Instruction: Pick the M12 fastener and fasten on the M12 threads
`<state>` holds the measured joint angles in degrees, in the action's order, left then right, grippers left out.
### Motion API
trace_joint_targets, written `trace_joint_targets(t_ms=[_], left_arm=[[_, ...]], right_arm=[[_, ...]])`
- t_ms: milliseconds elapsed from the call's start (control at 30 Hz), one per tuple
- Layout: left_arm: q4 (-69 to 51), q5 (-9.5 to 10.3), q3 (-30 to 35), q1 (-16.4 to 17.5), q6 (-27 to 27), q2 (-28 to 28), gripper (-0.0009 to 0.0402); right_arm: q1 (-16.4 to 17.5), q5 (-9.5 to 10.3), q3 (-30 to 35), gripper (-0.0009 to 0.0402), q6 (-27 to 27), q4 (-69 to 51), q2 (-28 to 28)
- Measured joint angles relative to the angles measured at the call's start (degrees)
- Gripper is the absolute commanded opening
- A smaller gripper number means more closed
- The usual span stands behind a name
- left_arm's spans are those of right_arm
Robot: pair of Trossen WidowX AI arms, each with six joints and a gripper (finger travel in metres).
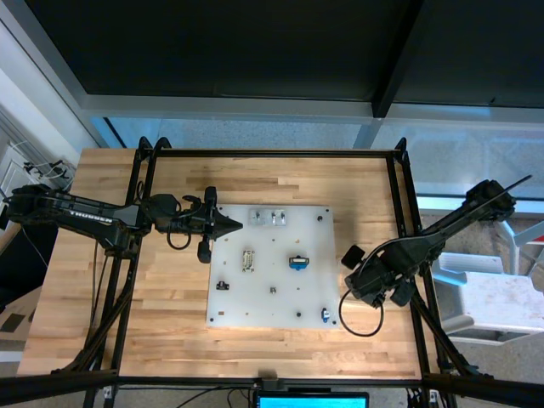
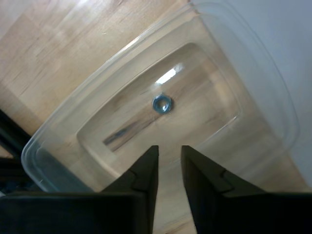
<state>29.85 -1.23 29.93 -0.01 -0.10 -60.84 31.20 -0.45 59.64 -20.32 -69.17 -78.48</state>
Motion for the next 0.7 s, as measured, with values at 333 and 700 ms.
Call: trace_joint_targets(t_ms=[333,700], left_arm=[[0.0,-0.02,0.0,0.0,0.0,0.0,0.0000],[0.0,-0.02,0.0,0.0,0.0,0.0,0.0000]], right_arm=[[1.2,0.02,-4.9,0.0166,0.5,7.0,-2.1],[1.7,-0.20,-9.4,0.0187,0.4,12.0,-3.1]])
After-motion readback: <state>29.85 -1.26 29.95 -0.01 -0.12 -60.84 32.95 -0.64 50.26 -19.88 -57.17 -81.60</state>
